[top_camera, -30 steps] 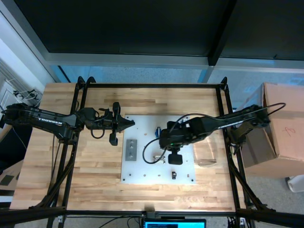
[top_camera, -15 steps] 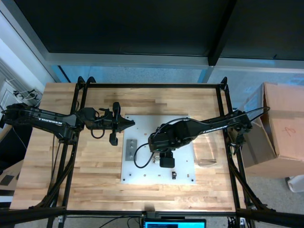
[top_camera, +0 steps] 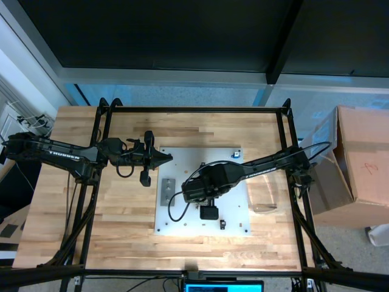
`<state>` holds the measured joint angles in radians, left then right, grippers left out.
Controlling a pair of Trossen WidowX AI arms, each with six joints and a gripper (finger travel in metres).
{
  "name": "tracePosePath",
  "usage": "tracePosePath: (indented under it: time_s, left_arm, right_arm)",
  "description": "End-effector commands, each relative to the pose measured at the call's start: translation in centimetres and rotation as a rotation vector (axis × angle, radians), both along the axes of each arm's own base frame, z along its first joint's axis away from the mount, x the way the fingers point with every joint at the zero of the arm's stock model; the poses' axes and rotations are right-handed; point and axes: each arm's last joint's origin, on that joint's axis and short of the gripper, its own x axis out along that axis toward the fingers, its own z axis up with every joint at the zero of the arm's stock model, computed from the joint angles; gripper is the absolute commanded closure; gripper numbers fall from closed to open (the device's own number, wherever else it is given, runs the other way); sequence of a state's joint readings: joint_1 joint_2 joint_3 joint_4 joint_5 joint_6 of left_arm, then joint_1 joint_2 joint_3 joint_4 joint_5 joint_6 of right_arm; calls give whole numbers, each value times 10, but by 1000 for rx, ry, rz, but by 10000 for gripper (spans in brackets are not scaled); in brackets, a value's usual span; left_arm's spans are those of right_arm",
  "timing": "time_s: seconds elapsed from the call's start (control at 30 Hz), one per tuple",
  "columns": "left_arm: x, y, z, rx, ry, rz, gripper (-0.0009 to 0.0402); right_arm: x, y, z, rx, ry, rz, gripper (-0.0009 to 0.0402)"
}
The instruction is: Remove the HAN10E connector from the taskboard and place in the container
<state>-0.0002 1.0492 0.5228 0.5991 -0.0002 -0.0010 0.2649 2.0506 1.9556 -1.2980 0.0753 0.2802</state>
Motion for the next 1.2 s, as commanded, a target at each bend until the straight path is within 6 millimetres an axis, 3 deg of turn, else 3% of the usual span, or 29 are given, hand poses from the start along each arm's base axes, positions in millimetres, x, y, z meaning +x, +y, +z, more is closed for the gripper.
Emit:
tracePosePath:
  time_s: [0.03,0.6,0.97,1.2]
  left_arm:
    - [0,0,0,0,0,0,393]
    - [0,0,0,0,0,0,393]
    - [0,0,0,0,0,0,393]
    - [0,0,0,0,0,0,393]
  right_arm:
    - [3,2,-9,-7,23,2,11]
    - [12,10,-37,22,15,14,13]
    - [8,10,-68,18,42,-5,14]
    - [7,10,-73,17,49,-8,61]
